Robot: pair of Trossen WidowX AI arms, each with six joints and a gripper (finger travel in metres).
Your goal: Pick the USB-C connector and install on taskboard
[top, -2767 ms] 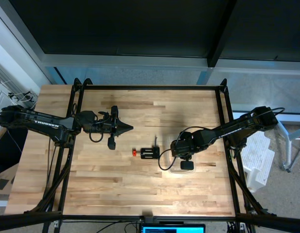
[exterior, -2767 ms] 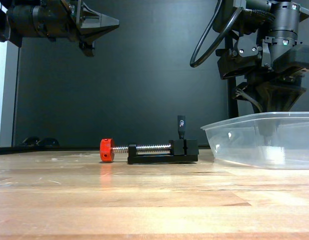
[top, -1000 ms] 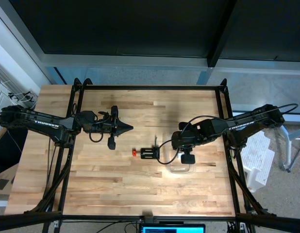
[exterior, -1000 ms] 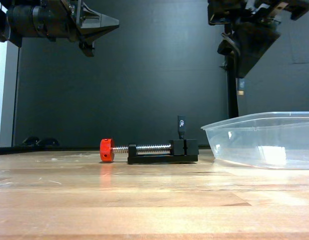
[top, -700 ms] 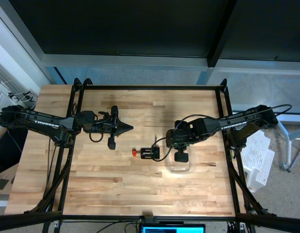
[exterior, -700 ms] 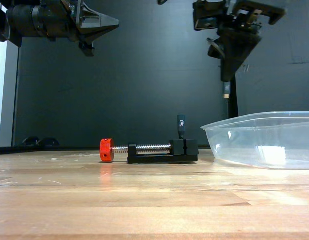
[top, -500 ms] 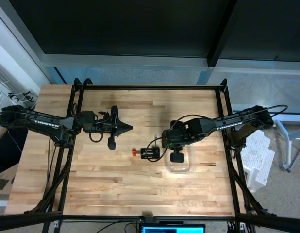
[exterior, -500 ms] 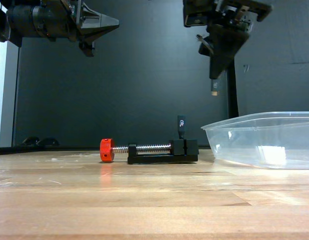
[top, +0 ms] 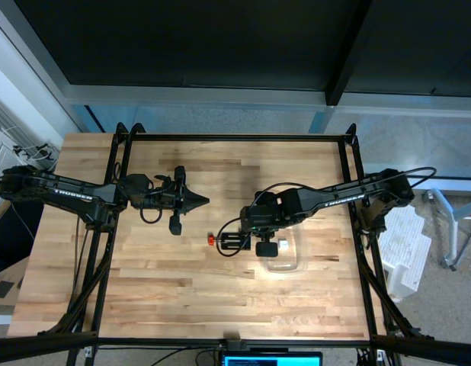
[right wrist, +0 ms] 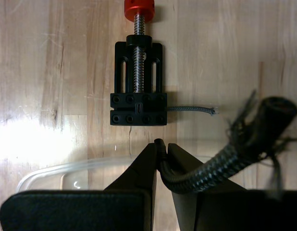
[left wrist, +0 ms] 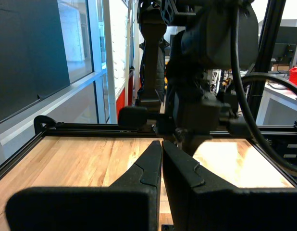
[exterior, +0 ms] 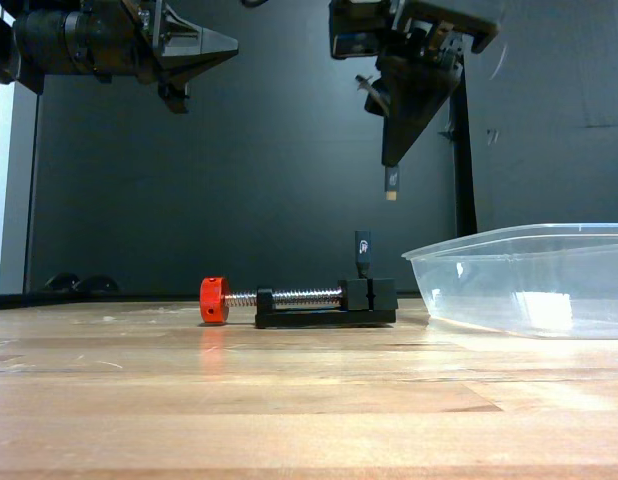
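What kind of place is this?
Probably a robotics lab: framed wooden bench, left end effector parked high at left, right end effector holding the USB-C connector up near the taskboard.

Robotics lab: wooden workbench [top: 182,282], black frame [top: 235,138], glazed partitions [left wrist: 76,45].

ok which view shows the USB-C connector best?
Low view: USB-C connector hangs clear below the right gripper, above the taskboard. Right wrist view shows only its tip; high and left wrist views hide it. Left gripper parked high at left.
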